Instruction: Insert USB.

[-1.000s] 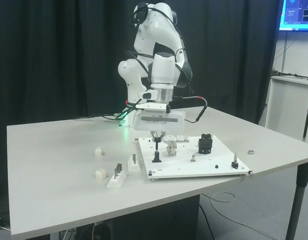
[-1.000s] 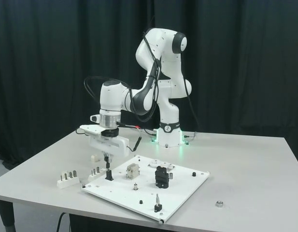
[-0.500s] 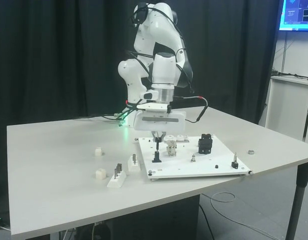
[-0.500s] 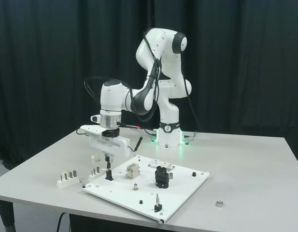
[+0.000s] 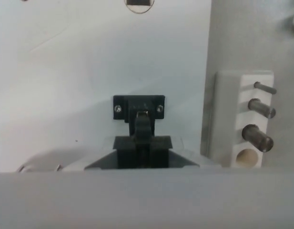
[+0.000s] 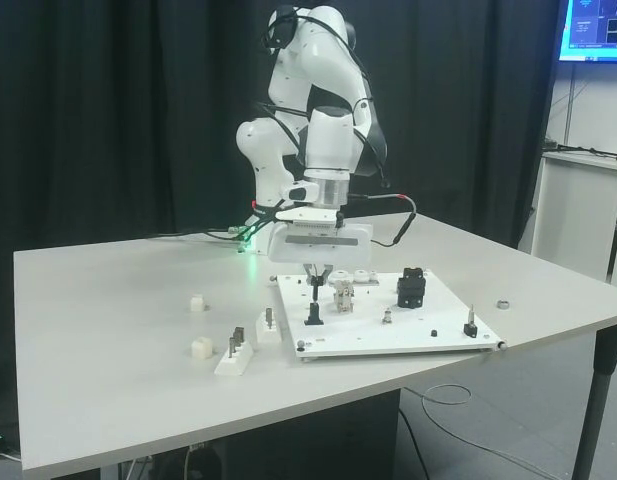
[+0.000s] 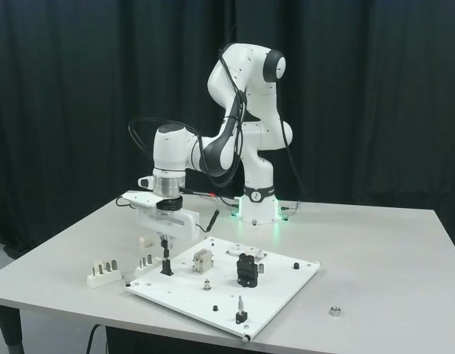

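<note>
USB plug [image 5: 142, 125], clenched in the pincer [image 5: 142, 151], hangs over its black socket [image 5: 138, 107], seen only by wrist view.

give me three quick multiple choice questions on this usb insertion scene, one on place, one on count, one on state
1. Where is the black socket?
A. on the white board
B. on the bare table
C. on the arm's base

2. How many pegs stand in the white peg block in the wrist view?
A. one
B. three
C. five

3. What is the gripper doing?
A. hanging with nothing in it
B. holding the USB plug over the socket
C. resting on the table

A: the socket is screwed to the board.
B: three pegs, one bare hole.
B: the plug sits between the jaws.
</note>
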Motion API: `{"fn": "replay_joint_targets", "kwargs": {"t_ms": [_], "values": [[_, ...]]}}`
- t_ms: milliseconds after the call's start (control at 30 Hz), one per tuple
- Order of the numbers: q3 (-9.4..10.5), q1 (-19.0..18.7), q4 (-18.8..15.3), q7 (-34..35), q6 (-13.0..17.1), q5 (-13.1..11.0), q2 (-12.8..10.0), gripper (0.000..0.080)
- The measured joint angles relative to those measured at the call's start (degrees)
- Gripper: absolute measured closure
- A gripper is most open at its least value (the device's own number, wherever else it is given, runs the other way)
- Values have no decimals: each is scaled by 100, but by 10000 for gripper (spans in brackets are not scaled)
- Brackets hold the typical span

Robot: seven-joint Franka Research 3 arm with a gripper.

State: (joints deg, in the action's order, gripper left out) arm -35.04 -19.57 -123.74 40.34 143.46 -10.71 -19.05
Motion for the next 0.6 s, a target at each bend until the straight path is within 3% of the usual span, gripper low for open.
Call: {"fn": "replay_joint_targets", "kwargs": {"t_ms": [600], "values": [[14, 20, 116, -16, 12, 1, -134, 745]]}}
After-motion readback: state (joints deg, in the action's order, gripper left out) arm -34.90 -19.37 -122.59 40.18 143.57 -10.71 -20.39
